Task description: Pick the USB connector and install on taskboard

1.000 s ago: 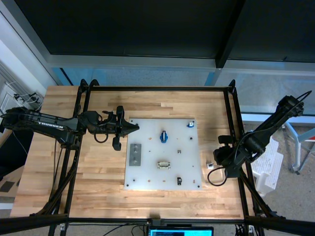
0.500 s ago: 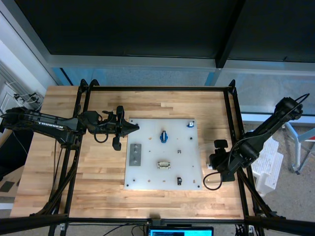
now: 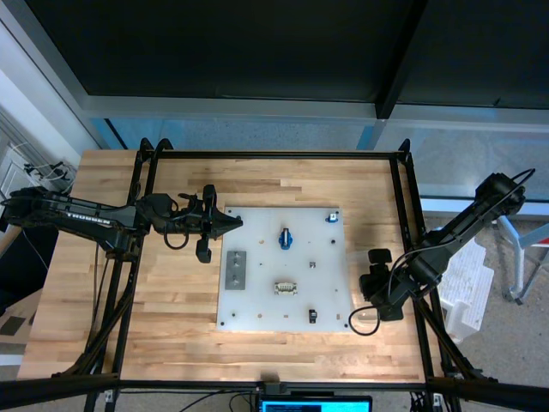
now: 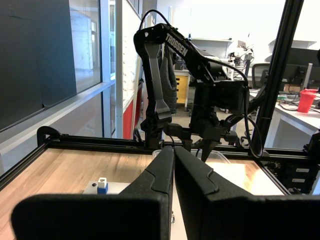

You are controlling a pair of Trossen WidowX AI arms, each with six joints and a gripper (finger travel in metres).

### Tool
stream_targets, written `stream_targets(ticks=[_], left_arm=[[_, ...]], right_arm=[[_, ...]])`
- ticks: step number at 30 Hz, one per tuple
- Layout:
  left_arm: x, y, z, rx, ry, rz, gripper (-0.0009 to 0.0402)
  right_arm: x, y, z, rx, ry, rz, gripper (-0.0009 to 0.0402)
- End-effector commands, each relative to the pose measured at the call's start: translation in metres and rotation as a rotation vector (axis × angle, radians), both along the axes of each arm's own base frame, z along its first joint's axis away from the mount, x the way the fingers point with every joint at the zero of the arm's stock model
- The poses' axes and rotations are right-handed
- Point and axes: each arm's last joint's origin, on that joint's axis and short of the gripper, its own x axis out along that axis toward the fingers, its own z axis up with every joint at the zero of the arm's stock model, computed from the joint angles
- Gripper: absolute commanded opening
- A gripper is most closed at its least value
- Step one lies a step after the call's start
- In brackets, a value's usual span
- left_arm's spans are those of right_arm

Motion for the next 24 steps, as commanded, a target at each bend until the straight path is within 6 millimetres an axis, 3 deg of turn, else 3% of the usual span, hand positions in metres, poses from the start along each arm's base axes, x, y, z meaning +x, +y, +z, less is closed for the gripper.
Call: stream_targets(ticks=[1, 24], left_arm=[[0.0, 0.0, 0.0, 0.0, 0.0, 0.0, 0.0], [0.0, 0.0, 0.0, 0.0, 0.0, 0.0, 0.0]], right_arm=[[-0.001, -0.002, -0.005, -0.004, 0.003, -0.006, 0.0172], [0.001, -0.007, -0.018, -0.009, -0.006, 0.0, 0.0136]])
